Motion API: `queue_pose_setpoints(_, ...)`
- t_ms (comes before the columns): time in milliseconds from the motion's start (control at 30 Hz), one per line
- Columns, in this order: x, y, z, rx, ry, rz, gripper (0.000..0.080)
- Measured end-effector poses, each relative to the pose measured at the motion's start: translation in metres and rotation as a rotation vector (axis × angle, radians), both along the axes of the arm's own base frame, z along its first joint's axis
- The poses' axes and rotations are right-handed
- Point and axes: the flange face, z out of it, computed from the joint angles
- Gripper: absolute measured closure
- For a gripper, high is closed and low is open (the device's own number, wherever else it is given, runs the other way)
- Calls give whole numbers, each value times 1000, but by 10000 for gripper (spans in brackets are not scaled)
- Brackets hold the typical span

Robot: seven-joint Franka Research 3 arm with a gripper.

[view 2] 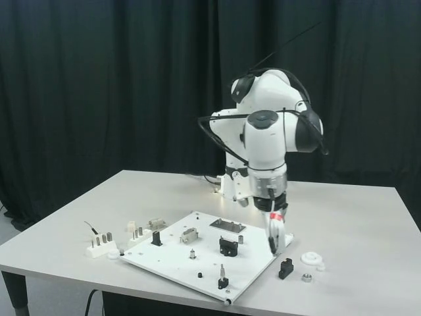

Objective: Pick D-SUB.

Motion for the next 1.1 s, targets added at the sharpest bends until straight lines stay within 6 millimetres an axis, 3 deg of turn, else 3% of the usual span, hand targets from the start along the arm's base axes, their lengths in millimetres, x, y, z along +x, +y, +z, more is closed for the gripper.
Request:
queue_pose_setpoints(200, -8, 14, -3, -28, 19, -18, 3)
queue_pose_setpoints(567, -22, 23, -10, -80, 66, -13, 3)
queue_pose_setpoints(1100, -33, 24, -24, -78, 102, 182, 3)
